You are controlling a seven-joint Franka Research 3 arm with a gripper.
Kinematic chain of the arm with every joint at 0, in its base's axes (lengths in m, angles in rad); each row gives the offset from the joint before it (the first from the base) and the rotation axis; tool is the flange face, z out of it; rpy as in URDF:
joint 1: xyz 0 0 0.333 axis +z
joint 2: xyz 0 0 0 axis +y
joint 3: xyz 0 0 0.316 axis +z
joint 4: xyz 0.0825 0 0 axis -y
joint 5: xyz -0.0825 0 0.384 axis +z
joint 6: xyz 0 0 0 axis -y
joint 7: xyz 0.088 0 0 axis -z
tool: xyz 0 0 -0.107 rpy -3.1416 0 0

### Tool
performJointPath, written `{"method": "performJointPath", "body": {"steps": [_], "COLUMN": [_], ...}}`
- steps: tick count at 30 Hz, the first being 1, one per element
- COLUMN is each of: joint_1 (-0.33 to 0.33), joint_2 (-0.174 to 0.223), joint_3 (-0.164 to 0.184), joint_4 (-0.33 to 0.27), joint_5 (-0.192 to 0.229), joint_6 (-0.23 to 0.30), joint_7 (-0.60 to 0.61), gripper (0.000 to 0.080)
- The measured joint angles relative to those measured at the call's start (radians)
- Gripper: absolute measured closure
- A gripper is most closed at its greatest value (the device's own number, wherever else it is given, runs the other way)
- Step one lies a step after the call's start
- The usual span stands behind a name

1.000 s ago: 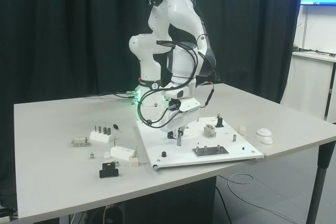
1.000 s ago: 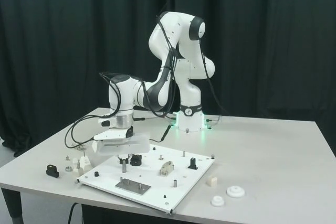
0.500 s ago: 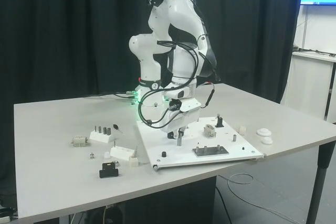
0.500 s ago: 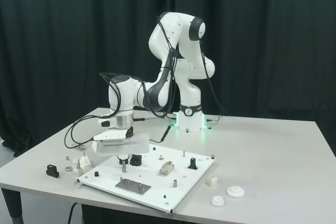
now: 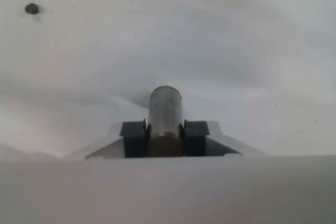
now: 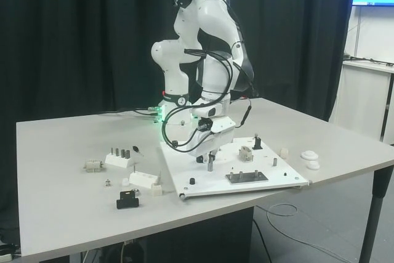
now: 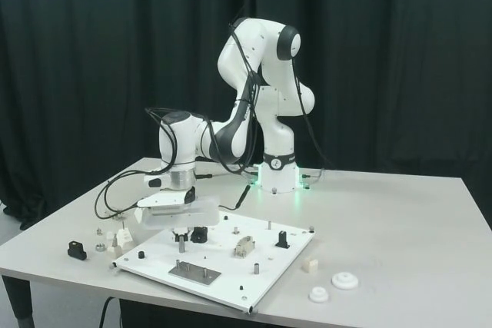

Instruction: Insert round peg 4.

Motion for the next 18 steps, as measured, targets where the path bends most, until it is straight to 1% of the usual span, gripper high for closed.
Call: {"method": "performJointPath", "body": {"steps": [11,12,18], "joint_1": [0.000,0.000,0.000], "joint_2": [0.001,0.001,0.001], "joint_3": [0.006,0.007,0.012], "joint_4": [0.005,0.006,0.017], "joint_5": [0.000,0.000,0.000], "joint_6": [0.000,-0.001,-0.010], "joint_7": [0.000,0.000,0.000], "gripper": [0.0652,0.0421,0.0421]}}
